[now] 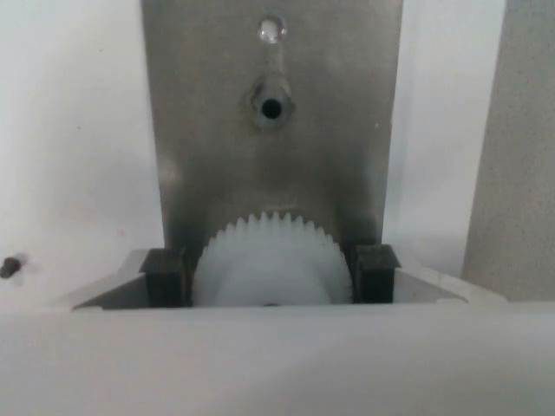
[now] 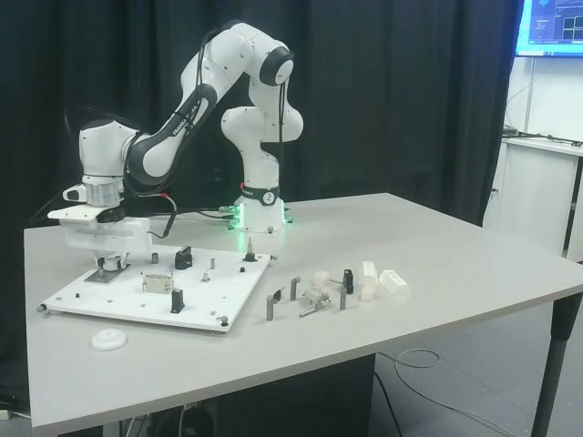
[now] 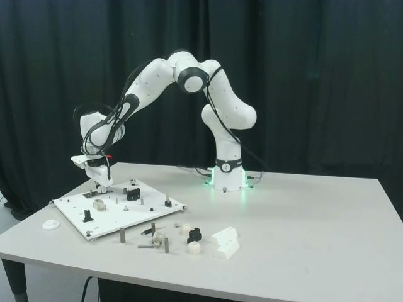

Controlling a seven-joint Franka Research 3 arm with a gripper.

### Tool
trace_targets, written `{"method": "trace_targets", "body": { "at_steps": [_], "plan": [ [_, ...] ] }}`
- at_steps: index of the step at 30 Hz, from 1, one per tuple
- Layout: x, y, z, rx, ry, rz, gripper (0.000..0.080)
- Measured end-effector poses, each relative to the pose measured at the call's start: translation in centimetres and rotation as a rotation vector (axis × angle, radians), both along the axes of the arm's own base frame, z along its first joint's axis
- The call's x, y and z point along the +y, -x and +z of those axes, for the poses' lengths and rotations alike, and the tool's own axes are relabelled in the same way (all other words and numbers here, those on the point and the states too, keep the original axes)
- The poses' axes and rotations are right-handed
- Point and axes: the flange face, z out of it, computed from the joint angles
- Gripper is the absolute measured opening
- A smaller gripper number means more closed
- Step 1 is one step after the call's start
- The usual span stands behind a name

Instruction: Remove medium gear.

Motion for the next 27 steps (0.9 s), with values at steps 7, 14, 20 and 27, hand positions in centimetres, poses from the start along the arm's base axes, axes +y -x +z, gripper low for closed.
{"method": "trace_targets", "body": {
  "at_steps": [7,14,20,27],
  "plan": [
    [0.00,-0.01,0.00,0.000,0.000,0.000,0.0399],
    [-0.01,-0.02,0.01,0.000,0.002,0.000,0.0399],
    [-0.05,0.00,0.15,-0.002,0.004,0.000,0.0399],
    [-0.10,0.22,0.82,-0.014,-0.001,-0.006,0.0399]
  ]
}}
